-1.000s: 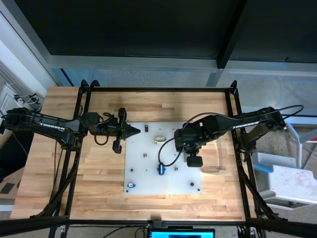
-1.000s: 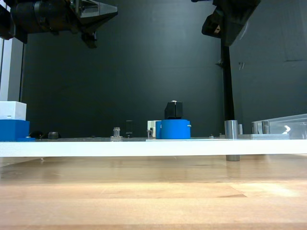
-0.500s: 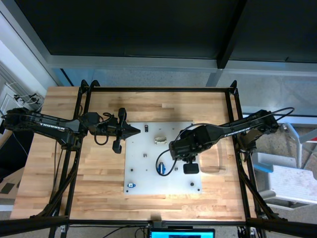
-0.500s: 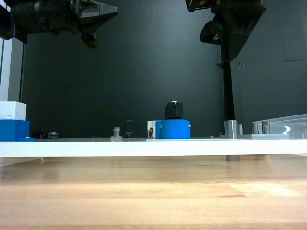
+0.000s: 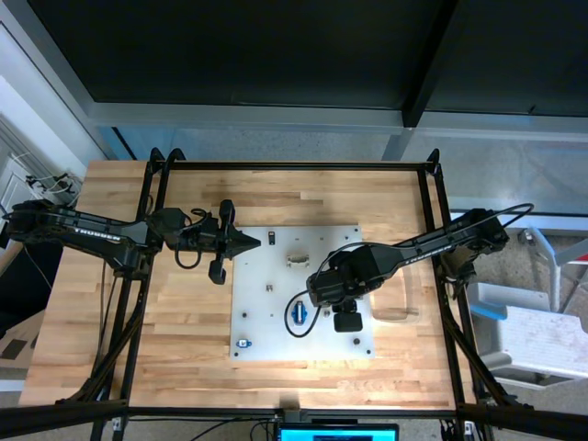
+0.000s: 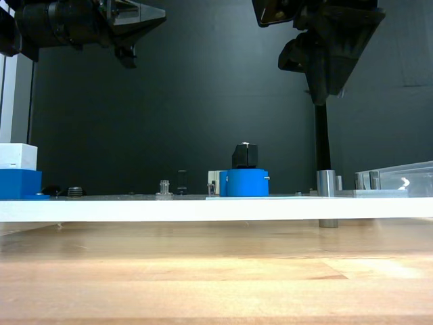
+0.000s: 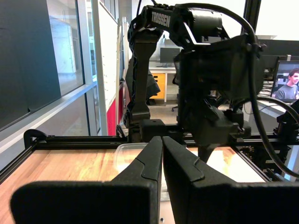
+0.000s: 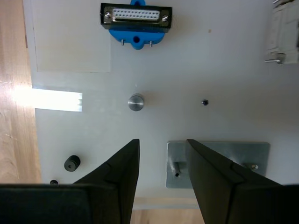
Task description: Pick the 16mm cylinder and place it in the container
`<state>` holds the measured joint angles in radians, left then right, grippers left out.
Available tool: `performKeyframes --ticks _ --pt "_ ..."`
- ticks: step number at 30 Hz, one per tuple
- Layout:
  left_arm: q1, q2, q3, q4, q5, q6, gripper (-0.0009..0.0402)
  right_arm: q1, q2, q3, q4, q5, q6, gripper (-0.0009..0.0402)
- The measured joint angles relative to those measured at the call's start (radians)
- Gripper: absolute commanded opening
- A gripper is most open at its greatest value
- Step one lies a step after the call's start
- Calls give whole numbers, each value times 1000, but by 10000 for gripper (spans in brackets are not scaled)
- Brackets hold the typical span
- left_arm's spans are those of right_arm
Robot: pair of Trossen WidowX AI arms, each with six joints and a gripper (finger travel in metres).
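**Wooden table [image 5: 184, 367], white board [image 5: 266, 317]: approach step, nothing gripped**

We find the right gripper [image 8: 162, 142], fingers spread, above the board; the 16mm cylinder [image 8: 136, 102] stands upright ahead. We judge it must centre, descend, close. A grey plate [image 8: 219, 161] with pins lies near the cylinder; a blue connector [image 8: 136, 21] beyond. The container [image 5: 409, 303] sits beside the board's right edge. The left gripper [image 5: 253, 243], pressed together, hangs farther back

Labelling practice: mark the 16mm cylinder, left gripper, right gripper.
16mm cylinder [image 8: 136, 102]: right wrist view, top face.
left gripper [image 5: 255, 243]: high view, tips, over board's [image 5: 276, 326] left edge.
right gripper [image 8: 161, 143]: right wrist view, between tips, above board.
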<state>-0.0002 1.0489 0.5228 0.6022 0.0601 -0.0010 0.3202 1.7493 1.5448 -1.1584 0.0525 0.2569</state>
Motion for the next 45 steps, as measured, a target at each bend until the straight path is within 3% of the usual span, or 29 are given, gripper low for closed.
performKeyframes --ticks 23,45 --pt "0 0 0 0 0 0 0 29 109 0 62 8 18 175" --pt "0 0 0 0 0 0 0 42 173 -31 148 8 17 173"
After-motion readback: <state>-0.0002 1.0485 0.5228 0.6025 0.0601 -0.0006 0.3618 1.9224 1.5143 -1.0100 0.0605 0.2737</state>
